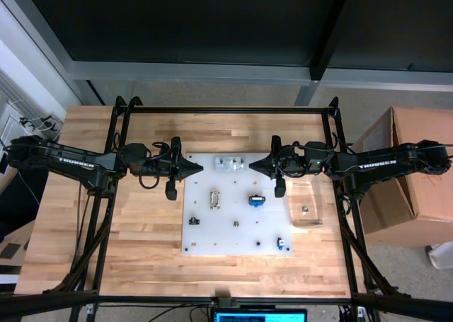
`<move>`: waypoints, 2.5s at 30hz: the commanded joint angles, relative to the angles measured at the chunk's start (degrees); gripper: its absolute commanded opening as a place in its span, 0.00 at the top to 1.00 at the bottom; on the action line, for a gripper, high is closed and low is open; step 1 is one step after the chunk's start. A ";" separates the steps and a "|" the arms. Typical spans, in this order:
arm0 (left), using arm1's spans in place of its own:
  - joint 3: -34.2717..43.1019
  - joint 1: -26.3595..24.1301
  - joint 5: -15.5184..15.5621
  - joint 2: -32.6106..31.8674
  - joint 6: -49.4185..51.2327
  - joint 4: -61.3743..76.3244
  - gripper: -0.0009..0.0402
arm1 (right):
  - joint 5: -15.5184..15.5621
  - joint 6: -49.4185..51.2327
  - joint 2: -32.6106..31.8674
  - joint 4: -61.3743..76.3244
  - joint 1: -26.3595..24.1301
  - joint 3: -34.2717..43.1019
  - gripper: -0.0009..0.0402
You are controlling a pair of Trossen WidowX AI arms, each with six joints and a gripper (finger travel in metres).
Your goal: Pick the M12 nut and place it on its threads and fasten
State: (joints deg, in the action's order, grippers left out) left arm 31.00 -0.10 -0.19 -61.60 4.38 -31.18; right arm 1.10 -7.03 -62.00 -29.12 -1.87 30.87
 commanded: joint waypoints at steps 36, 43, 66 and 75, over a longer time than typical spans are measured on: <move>0.00 0.02 0.00 0.00 0.00 -0.02 0.98 | 0.48 15.89 9.49 68.89 5.16 15.13 0.98; 0.00 0.02 -0.02 0.00 0.00 -0.02 0.98 | 0.46 28.35 6.19 90.14 10.01 21.86 0.98; 0.00 0.02 -0.02 0.00 -0.02 0.00 0.98 | -1.77 72.08 -2.01 101.72 24.04 18.45 0.80; 0.00 0.02 0.00 0.00 0.00 0.00 0.98 | -2.67 91.71 -4.15 95.27 26.64 13.77 0.63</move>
State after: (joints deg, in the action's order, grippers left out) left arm 31.00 -0.10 -0.19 -61.60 4.38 -31.18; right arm -1.72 83.77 -65.45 66.59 24.73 45.01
